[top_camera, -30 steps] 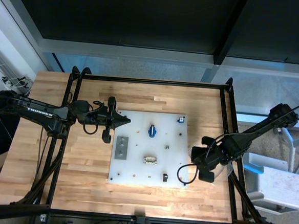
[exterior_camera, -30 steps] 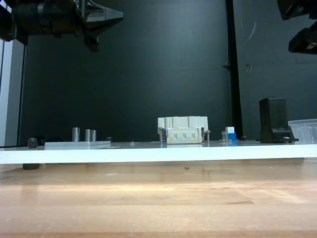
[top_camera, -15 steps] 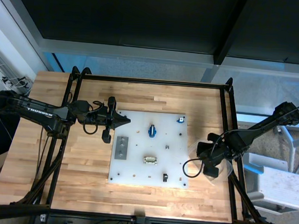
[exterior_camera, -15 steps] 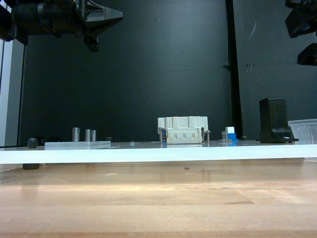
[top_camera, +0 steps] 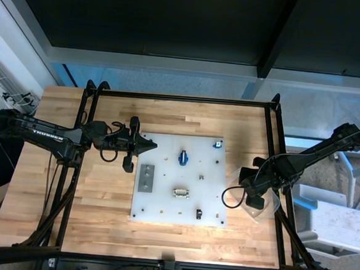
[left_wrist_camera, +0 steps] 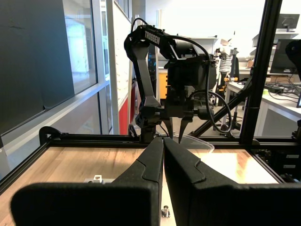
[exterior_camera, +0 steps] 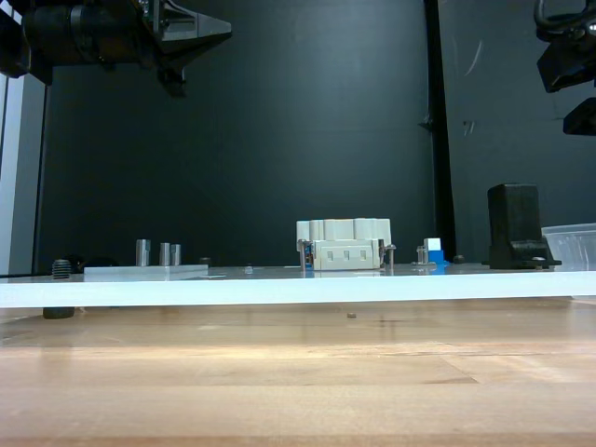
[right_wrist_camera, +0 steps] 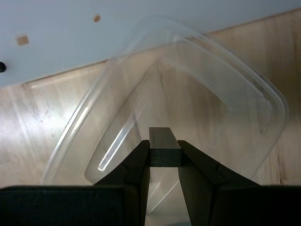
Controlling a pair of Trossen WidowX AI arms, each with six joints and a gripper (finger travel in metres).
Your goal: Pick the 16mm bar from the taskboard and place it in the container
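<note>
My right gripper [right_wrist_camera: 164,162] is shut on the 16mm bar [right_wrist_camera: 164,151], a short dark-grey piece pinched between its fingers. It hangs above the container [right_wrist_camera: 263,89], a clear tub with rounded corners. From above, the right gripper [top_camera: 252,191] is over the container [top_camera: 269,207], just right of the taskboard [top_camera: 163,203]. In the low view the right gripper [exterior_camera: 568,84] is high above the container [exterior_camera: 573,244]. My left gripper [top_camera: 151,145] is shut with nothing in it and hovers over the taskboard's far left corner. Its fingers [left_wrist_camera: 155,155] meet.
The taskboard carries a grey block [top_camera: 147,177], a blue upright part [top_camera: 183,157], a beige connector [top_camera: 181,192] and a small black block [top_camera: 198,213]. A black frame borders the table. Bare wood lies in front of the taskboard.
The right gripper has shifted a little to the right and away from the near edge, over the container, still holding the bar. The left arm has not moved.
</note>
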